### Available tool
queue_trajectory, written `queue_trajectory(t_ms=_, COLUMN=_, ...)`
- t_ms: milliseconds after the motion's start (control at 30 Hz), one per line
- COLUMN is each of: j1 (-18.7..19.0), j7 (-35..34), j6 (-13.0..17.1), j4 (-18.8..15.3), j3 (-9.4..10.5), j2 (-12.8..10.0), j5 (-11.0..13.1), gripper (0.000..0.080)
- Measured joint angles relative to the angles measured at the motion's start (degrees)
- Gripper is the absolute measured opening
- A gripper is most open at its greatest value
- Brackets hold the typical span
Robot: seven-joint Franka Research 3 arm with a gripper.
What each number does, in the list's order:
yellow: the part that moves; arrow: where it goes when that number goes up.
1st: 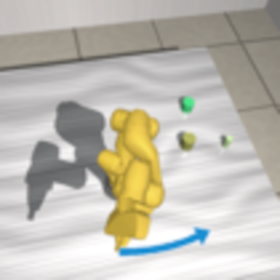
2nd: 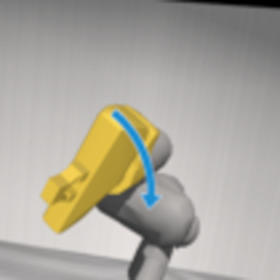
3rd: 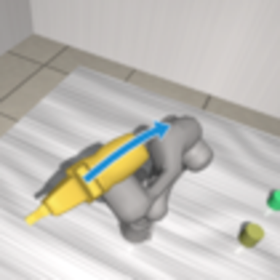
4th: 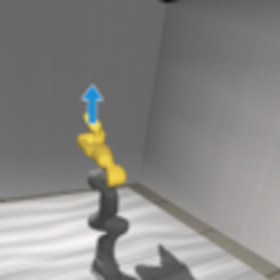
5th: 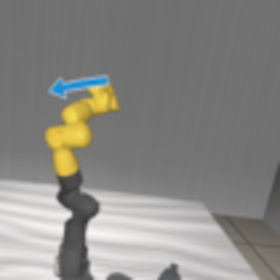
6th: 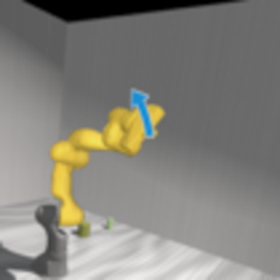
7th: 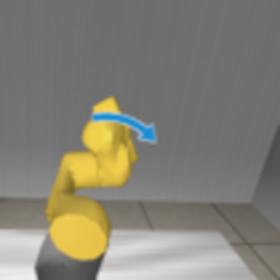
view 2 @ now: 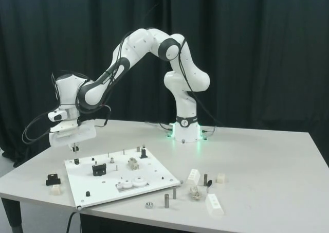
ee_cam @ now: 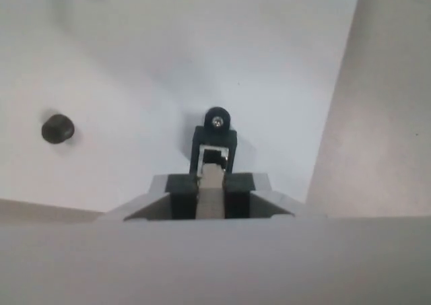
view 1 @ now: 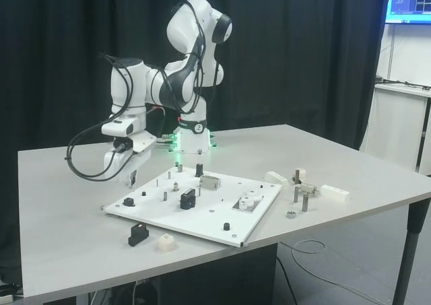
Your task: Place Ethernet.
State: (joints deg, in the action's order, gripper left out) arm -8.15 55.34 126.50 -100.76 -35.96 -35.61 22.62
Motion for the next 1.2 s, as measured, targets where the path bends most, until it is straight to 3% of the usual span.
queue_trajectory(t_ms=933, j1=0.1, j7=-0.8, j6=0.1, j4=0.1, j3=-0.04, j2=0.9, j5=-0.7, gripper=0.0077)
queue_trajectory(t_ms=1200, j1=0.1, j7=-1.2, j6=3.3, j4=0.6, j3=0.19, j2=0.7, j5=-0.7, gripper=0.0077)
